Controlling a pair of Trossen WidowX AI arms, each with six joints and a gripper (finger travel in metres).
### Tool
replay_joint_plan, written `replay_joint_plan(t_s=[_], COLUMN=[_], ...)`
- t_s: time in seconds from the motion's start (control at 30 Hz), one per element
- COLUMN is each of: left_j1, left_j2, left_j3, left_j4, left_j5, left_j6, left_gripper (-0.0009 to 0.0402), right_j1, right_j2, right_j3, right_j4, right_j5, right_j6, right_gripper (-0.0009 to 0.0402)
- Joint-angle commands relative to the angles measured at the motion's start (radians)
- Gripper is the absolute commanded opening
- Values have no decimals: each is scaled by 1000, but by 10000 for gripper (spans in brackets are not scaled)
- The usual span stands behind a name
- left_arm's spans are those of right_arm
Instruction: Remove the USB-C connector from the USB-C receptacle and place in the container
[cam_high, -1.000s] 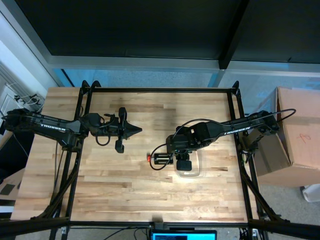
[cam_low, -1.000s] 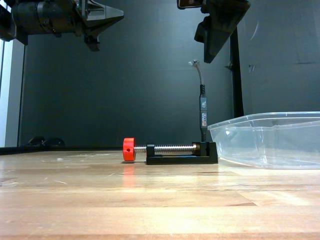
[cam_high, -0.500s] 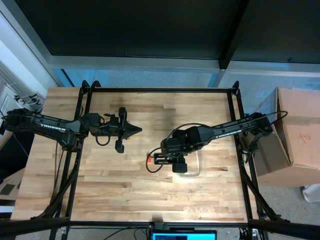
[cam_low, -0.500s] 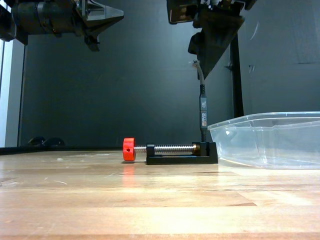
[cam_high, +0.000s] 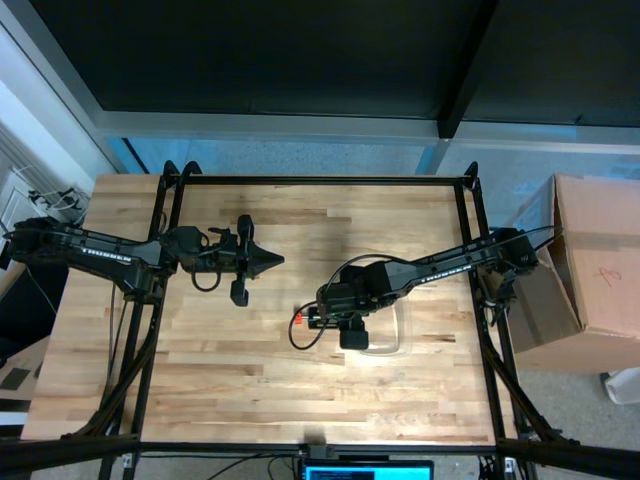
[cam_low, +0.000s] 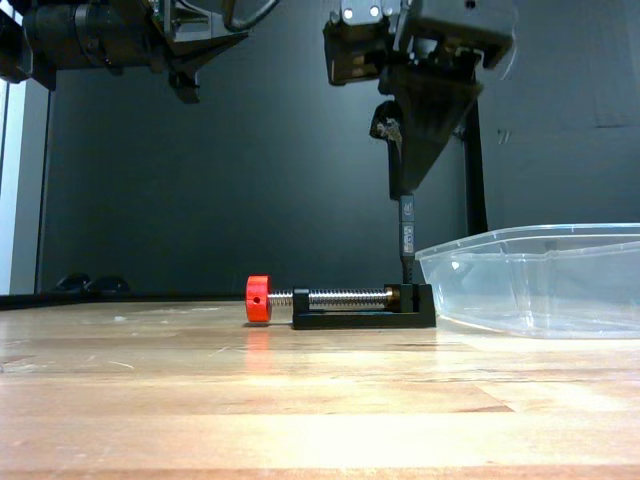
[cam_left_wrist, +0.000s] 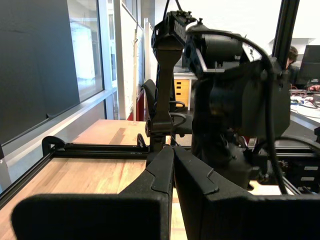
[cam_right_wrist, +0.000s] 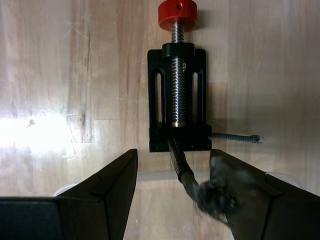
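From above, the pale wood-plank worktop (cam_high: 250, 400) lay inside a black rail frame (cam_high: 320, 181), with a cardboard box (cam_high: 590, 270) off its right edge. The left pincer (cam_high: 272, 260) hung over the left-centre. The right pincer (cam_high: 345, 315) pointed down over a black screw vise (cam_high: 320, 318), just left of the clear container (cam_high: 400, 335).

At worktop level, against a dark wall, the USB-C connector (cam_low: 406, 235) stood upright, its lower end seated in the USB-C receptacle (cam_low: 405, 288) at the vise's right end. The right pincer was around the top of its cable, well above the plug.

The left wrist camera showed the left pincer's fingers (cam_left_wrist: 162, 170) pressed together on nothing, with windows and office furniture beyond.

The right wrist camera showed the right pincer's fingers (cam_right_wrist: 120, 185) spread wide on either side of the cable, gripping nothing, with the vise's red knob (cam_right_wrist: 177, 13) at the far end.
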Motion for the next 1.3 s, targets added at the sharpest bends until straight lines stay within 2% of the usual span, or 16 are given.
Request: replay_joint_plan(t_s=[0.03,0.3,0.57,0.7,0.83,1.3], left_j1=[0,0,0,0,0,0], left_j2=[0,0,0,0,0,0], left_j3=[0,0,0,0,0,0], left_j4=[0,0,0,0,0,0], left_j5=[0,0,0,0,0,0], left_j6=[0,0,0,0,0,0], left_gripper=[0,0,0,0,0,0], right_j1=[0,-1,-1,-1,-1,-1], right_j2=[0,0,0,-1,-1,-36], right_j3=[-23,-27,-28,-27,-27,-1], right_j4=[29,40,39,39,40,36], right_j5=[1,1,1,2,1,1], right_j6=[0,-11,-22,-21,-22,-21], right_gripper=[178,110,-2,9,-2,0])
